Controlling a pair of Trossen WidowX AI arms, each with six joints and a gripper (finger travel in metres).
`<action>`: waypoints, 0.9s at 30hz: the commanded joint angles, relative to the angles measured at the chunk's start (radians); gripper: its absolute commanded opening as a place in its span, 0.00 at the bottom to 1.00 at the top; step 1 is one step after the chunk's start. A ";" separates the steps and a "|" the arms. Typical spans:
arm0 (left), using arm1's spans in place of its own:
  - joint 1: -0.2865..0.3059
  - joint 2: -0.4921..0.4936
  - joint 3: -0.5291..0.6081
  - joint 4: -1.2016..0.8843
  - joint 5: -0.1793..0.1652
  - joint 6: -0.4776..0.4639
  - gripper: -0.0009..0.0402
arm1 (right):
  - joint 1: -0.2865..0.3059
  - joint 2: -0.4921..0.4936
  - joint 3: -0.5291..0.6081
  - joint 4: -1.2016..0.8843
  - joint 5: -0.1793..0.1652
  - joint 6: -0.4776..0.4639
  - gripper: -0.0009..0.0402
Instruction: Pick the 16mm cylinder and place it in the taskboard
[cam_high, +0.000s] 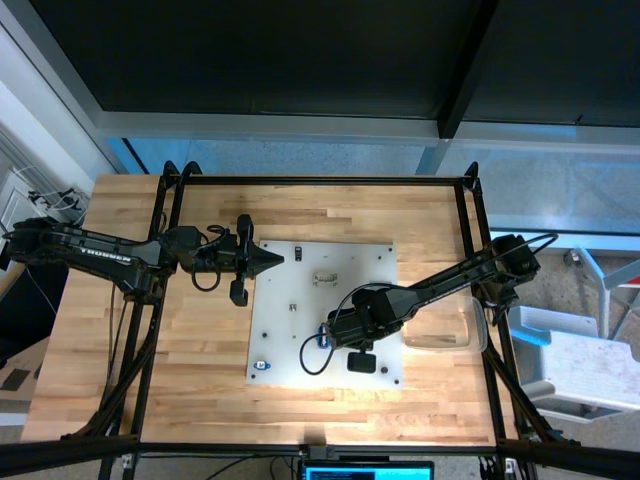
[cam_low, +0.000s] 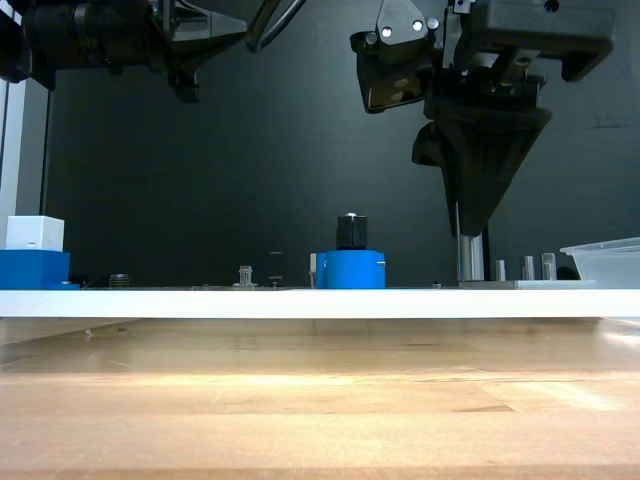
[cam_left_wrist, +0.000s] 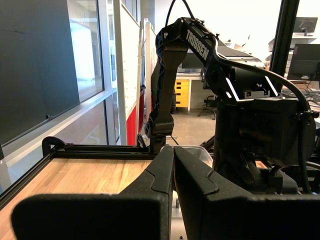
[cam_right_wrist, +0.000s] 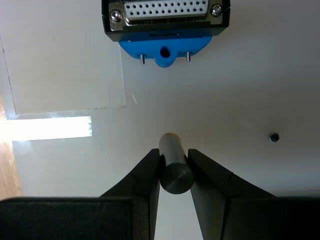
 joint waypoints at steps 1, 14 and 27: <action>0.000 0.000 0.000 0.000 0.000 0.000 0.02 | 0.000 0.000 -0.017 0.020 -0.002 0.001 0.08; 0.000 0.000 0.000 0.000 0.000 0.000 0.02 | 0.000 0.000 -0.048 0.055 -0.002 -0.008 0.08; 0.000 0.000 0.000 0.000 0.000 0.000 0.02 | 0.000 0.000 -0.055 0.071 0.001 -0.018 0.08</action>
